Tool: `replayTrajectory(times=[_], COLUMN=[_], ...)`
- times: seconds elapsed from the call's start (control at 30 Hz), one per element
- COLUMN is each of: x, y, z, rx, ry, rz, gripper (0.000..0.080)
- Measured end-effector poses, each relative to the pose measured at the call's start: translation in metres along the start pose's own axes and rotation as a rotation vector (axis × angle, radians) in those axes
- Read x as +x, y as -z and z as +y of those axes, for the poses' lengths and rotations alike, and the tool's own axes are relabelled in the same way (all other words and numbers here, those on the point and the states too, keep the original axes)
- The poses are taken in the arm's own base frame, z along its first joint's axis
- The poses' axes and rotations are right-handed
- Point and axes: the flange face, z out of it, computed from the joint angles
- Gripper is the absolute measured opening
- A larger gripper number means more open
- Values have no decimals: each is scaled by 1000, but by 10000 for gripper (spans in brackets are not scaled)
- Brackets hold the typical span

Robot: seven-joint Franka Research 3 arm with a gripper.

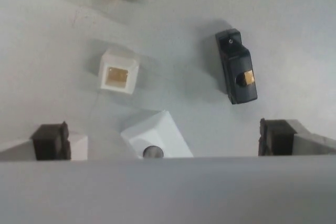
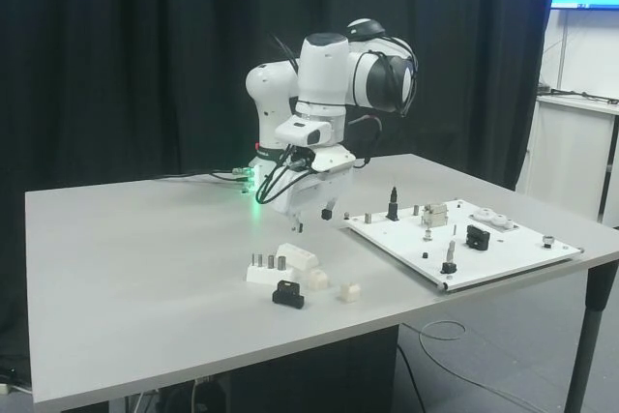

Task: Pick D-SUB.

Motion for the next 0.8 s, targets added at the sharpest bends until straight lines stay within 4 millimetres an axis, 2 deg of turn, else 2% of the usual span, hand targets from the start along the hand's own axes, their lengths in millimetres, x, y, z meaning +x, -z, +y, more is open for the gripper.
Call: replayTrajectory(times=[0.47,0.8], x=[4,14], y=[-4,-10], z=[-2,5], rx=[-21,-49], ry=[37,54], rz=[4,24], gripper=[800,800])
